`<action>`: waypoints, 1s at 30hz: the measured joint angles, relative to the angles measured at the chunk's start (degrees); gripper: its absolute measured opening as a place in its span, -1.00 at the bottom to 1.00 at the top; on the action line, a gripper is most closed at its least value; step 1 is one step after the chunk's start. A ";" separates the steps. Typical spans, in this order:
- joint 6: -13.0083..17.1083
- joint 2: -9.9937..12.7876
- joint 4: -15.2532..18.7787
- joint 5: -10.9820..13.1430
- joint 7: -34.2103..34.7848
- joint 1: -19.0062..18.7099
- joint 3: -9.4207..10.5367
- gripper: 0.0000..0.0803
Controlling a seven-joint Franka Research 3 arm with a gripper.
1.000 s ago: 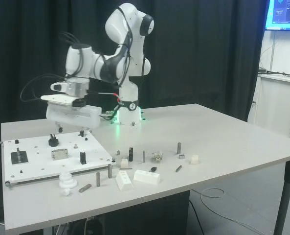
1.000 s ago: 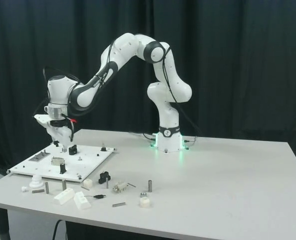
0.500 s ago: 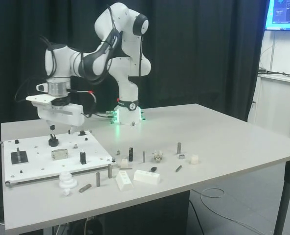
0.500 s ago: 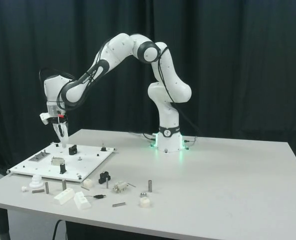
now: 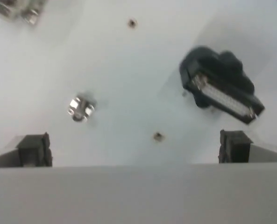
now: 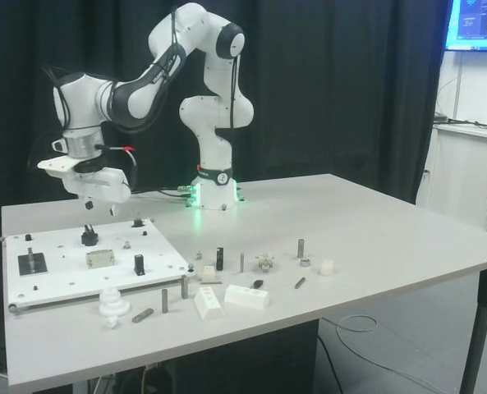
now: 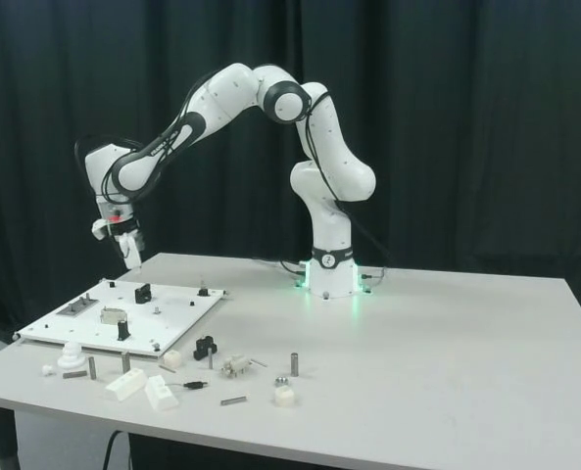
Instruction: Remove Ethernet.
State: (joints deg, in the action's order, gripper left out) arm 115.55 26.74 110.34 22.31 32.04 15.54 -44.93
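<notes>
My gripper (image 5: 133, 148) is open, its black fingertips (image 5: 33, 149) far apart with nothing between them. It hangs above the far edge of the white board (image 6: 62, 283), as the gripper (image 6: 99, 205) in the first room view and the gripper (image 7: 128, 257) in the second room view show. Below it on the board sits a black connector (image 5: 220, 88) with a grey face, the same black connector (image 6: 89, 237) (image 7: 143, 292) seen from the room. A black plug (image 6: 139, 263) (image 7: 123, 330) stands upright nearer the board's front, beside a grey metal socket (image 6: 100, 258). I cannot tell which one is the Ethernet part.
A small nut (image 5: 81, 108) is fixed to the board near the connector. A grey post (image 6: 31, 261) stands at the board's left. Loose white blocks (image 6: 245, 295), pins and small black parts lie on the grey table (image 6: 374, 230) in front of and right of the board.
The arm has swung left along the board's far side and the wrist has turned, so the gripper now hangs above the black connector. Nothing on the board has moved.
</notes>
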 joint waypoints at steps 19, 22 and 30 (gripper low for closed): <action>-10.75 -0.20 2.74 1.63 8.86 0.42 -3.95 0.99; -12.13 -0.21 3.15 2.09 9.89 0.67 -4.29 0.99; -14.20 -0.21 4.31 2.92 14.03 1.21 -4.52 0.99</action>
State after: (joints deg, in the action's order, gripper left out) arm 101.36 26.53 114.65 25.24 46.07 16.75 -49.44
